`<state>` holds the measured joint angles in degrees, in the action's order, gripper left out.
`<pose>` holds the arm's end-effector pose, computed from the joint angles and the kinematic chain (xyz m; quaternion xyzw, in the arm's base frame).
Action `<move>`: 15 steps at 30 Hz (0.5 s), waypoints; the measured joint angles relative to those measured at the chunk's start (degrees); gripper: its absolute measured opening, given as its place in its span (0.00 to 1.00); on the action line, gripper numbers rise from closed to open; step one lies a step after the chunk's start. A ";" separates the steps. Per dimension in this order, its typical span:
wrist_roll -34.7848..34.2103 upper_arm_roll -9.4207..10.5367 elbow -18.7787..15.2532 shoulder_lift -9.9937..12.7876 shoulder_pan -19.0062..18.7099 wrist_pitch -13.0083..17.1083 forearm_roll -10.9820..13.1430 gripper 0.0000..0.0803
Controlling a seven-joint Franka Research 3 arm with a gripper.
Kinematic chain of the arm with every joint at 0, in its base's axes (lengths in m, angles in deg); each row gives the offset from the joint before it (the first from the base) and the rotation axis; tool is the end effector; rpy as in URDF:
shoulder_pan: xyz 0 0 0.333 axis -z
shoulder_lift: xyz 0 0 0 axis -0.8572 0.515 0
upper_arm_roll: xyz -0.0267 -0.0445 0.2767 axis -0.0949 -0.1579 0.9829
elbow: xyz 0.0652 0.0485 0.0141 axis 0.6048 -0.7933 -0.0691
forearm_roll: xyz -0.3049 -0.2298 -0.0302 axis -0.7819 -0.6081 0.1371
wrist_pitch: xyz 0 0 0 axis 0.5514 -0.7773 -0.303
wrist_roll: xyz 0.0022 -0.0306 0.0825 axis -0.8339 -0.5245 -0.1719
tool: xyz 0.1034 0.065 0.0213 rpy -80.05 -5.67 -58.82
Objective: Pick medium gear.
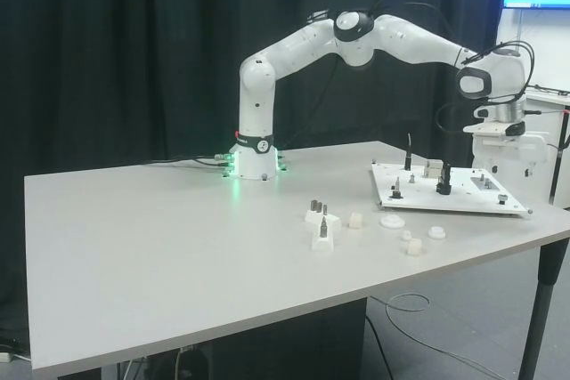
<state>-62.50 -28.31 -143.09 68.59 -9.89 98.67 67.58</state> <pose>0.5855 0.4411 0.2573 -0.5383 0.8364 0.0570 0.0859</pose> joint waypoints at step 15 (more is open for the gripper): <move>11.89 -4.54 0.01 0.36 0.34 -2.24 -1.89 1.00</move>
<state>-50.60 -32.86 -143.08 68.96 -9.55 96.44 65.68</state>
